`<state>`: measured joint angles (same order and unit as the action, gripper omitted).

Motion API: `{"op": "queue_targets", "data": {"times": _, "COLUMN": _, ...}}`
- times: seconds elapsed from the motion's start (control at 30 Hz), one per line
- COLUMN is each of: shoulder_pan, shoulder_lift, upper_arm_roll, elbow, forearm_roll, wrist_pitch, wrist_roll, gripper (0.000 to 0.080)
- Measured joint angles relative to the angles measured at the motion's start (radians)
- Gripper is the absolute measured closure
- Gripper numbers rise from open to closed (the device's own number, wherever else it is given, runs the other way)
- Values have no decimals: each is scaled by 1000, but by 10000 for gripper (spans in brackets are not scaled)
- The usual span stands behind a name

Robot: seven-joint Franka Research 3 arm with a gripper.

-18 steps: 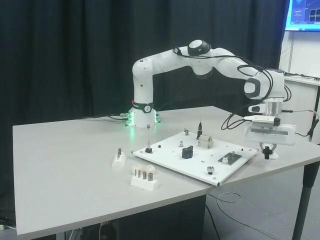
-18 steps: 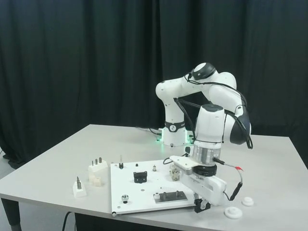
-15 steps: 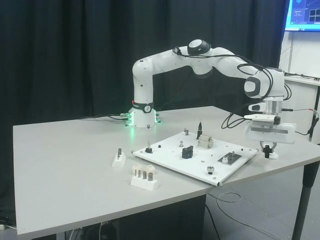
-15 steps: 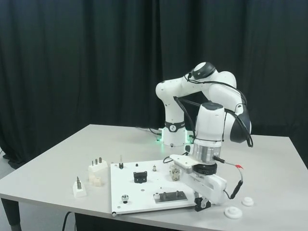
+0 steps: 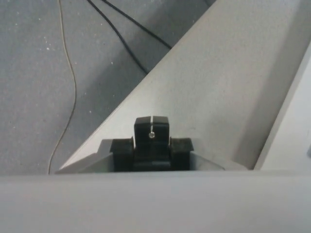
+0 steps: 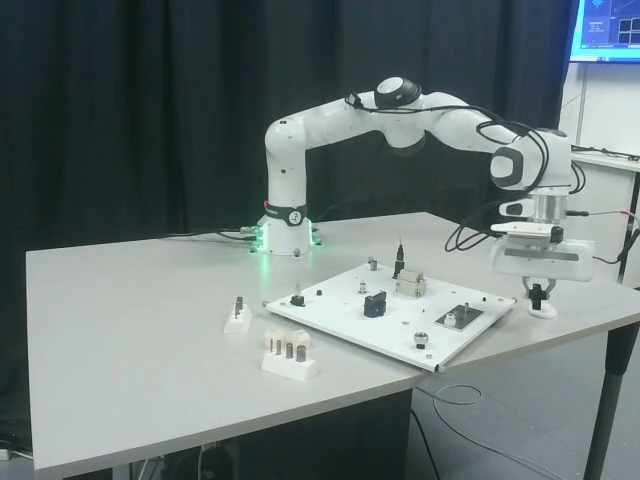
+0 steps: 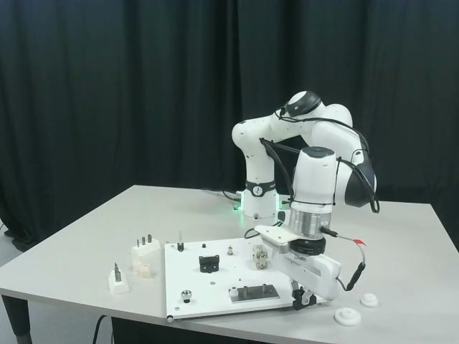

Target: Insert D-SUB.

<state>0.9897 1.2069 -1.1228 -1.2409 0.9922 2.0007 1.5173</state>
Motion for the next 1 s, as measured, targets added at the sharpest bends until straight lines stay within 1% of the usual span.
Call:
{"op": "queue_targets", "data": {"times": 0.5, "shoulder_pan": 1, "shoulder_lift": 0, "upper_arm_roll": -18, "elbow": 2, "forearm_roll": 0, "wrist_pitch": -9, "wrist_roll": -2, "gripper": 650}}
{"op": "queue_targets", "data": {"times": 1.0, "shoulder_pan": 1, "shoulder_lift": 0, "upper_arm_roll": -36, "elbow": 4, "forearm_roll": 0, "wrist_pitch": -34, "wrist_roll": -17, "gripper": 650}}
